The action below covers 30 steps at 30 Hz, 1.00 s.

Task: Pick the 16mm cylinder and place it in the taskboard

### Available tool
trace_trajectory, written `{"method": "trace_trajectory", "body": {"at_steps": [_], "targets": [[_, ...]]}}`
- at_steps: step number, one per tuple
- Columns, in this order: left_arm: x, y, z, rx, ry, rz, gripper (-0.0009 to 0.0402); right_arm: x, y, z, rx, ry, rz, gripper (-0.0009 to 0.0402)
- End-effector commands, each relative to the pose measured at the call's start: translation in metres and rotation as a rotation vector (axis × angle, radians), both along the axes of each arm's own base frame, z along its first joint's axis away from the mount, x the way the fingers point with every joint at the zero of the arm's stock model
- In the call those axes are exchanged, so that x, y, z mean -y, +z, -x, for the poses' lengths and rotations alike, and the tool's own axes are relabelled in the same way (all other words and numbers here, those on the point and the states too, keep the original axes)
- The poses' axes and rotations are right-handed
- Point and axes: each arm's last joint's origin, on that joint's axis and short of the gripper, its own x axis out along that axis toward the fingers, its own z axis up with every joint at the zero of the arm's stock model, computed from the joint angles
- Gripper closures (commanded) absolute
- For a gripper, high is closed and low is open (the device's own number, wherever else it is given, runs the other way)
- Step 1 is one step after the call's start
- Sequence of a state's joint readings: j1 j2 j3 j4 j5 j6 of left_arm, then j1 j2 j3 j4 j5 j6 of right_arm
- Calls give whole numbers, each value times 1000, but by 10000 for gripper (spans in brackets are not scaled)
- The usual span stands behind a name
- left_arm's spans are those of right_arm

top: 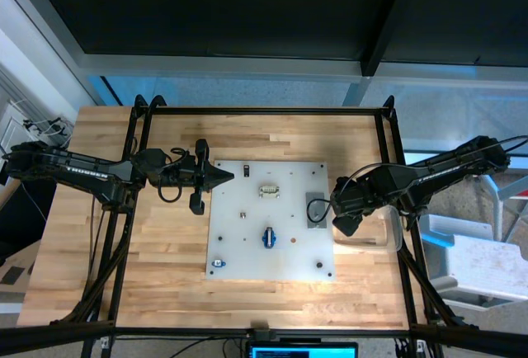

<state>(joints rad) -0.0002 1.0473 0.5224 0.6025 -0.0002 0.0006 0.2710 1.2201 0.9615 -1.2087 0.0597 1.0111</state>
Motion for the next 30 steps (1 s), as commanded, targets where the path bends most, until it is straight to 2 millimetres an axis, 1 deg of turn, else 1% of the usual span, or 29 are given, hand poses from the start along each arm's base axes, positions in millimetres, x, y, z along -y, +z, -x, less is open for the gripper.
{"method": "trace_trajectory", "body": {"at_steps": [1, 5, 8, 15, 25, 30], "targets": [[0, 0, 0, 1, 0, 0, 393, -1, -4, -2, -6, -2, 1, 203], [0, 0, 0, 1, 0, 0, 393, -1, -8, -2, -15, 0, 1, 171], [0, 0, 0, 1, 0, 0, 393, -2, -13, -2, -14, 1, -4, 160], [0, 0, 0, 1, 0, 0, 393, -3, -21, -1, -29, 7, 0, 162], [0, 0, 0, 1, 0, 0, 393, -6, -32, -5, -26, -8, -4, 161], [0, 0, 0, 1, 0, 0, 393, -6, -37, -4, -33, -8, -1, 162]]}}
